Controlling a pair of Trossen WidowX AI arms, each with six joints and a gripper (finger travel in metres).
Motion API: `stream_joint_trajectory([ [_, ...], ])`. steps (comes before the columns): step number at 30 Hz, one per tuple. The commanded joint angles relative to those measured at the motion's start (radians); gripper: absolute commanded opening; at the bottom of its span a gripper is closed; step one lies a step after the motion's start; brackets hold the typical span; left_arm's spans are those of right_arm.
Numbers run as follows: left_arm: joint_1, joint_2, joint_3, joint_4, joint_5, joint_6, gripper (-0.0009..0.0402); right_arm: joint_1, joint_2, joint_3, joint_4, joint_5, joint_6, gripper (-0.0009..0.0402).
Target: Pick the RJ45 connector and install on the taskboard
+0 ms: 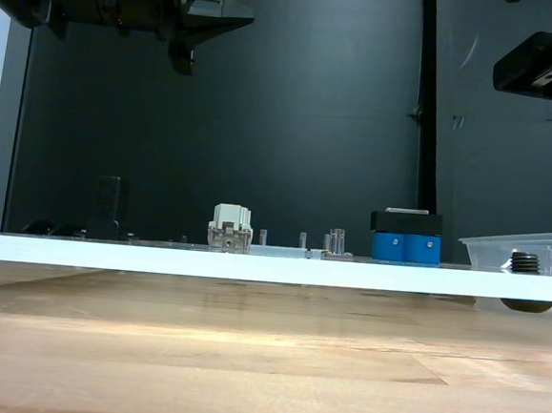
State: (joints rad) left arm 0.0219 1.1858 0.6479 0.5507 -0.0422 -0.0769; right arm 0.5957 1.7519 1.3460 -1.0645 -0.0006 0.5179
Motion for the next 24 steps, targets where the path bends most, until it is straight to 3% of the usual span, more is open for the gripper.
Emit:
stream_joint_trajectory([
  [1, 0.0, 0.0, 0.0, 0.0, 0.0, 0.0, 0.0, 0.0, 0.004, 0.002, 0.002, 0.0, -0.001, 0.0],
  [10, 0.0, 0.0, 0.0, 0.0, 0.0, 0.0, 0.0, 0.0, -0.01, 0.002, 0.01, -0.001, 0.0, 0.0027],
  [24, 0.0, 0.0, 0.0, -0.002, 0.0, 0.0, 0.0, -0.003, -0.059, 0.01, 0.024, 0.012, 0.021, 0.0131],
])
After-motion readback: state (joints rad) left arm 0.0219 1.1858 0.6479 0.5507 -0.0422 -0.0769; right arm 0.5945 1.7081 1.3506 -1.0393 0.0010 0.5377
